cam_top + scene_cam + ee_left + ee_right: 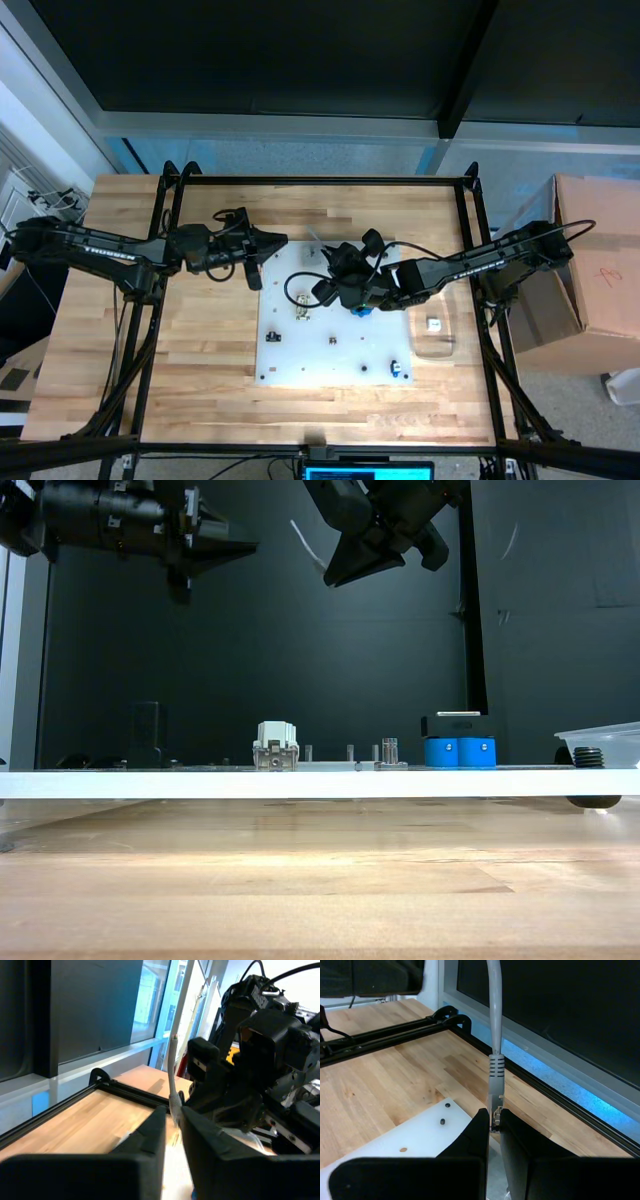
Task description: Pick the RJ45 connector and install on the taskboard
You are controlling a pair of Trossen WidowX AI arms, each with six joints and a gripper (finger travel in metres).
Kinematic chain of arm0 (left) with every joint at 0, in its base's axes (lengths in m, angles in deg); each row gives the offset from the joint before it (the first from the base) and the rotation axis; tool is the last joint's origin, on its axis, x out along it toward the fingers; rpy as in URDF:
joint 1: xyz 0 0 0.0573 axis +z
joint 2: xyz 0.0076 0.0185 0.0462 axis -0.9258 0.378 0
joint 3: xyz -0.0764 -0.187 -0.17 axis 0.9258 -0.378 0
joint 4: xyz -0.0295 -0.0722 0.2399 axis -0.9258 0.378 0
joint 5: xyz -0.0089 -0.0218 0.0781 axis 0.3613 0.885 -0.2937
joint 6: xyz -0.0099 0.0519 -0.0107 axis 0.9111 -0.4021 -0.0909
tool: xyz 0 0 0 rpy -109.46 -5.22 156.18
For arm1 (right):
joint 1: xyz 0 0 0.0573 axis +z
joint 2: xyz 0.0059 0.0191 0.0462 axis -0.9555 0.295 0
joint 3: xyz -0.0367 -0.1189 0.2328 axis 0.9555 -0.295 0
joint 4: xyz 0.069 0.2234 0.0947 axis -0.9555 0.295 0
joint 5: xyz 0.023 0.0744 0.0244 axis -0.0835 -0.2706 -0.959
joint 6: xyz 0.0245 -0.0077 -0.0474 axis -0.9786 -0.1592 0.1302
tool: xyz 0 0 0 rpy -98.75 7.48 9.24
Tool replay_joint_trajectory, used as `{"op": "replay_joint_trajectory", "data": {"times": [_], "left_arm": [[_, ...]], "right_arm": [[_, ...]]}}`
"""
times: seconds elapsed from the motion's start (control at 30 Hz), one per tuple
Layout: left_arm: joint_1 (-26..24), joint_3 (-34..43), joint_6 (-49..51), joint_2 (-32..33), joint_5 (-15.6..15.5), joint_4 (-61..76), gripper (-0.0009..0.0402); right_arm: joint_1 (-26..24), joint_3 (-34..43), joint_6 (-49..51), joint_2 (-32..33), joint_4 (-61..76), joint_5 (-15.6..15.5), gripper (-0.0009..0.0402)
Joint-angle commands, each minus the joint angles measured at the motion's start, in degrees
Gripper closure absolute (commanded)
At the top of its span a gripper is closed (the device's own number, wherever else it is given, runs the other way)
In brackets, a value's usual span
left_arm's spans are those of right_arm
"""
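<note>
The RJ45 connector (495, 1101), clear with a grey ribbed boot, is held between the fingers of my right gripper (492, 1122), which is shut on it. Its grey cable (493, 1005) runs straight out from the fingers. The right gripper (328, 268) hangs high above the far part of the white taskboard (290, 350), so the connector is clear of any seat. My left gripper (278, 240) hovers just left of it at about the same height, fingers together and holding nothing. From the left wrist, the cable (172, 1070) stands beyond my left fingertips (155, 1127).
On the board stand a white socket block (275, 748), small pegs and blue blocks (460, 750). A clear plastic tray (440, 345) lies on the wooden table right of the board. A black frame rings the table, and a cardboard box (600, 270) stands at the far right.
</note>
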Motion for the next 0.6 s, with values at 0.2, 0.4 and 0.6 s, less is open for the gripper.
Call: {"op": "replay_joint_trajectory", "data": {"times": [0.2,0.4,0.6], "left_arm": [[0.0,6.3,0.3,4.9,-3.0,0.1,0.0214],[0.0,10.3,0.2,8.1,-3.0,0.2,0.0166],[0.0,12.5,0.3,11.5,-2.8,0.2,0.0165]], "right_arm": [[-0.1,0.0,-0.1,0.0,-0.1,1.3,0.0394],[0.0,0.0,-0.1,0.0,-0.1,1.3,0.0394],[0.0,0.0,-0.1,0.0,-0.1,1.3,0.0394]]}}
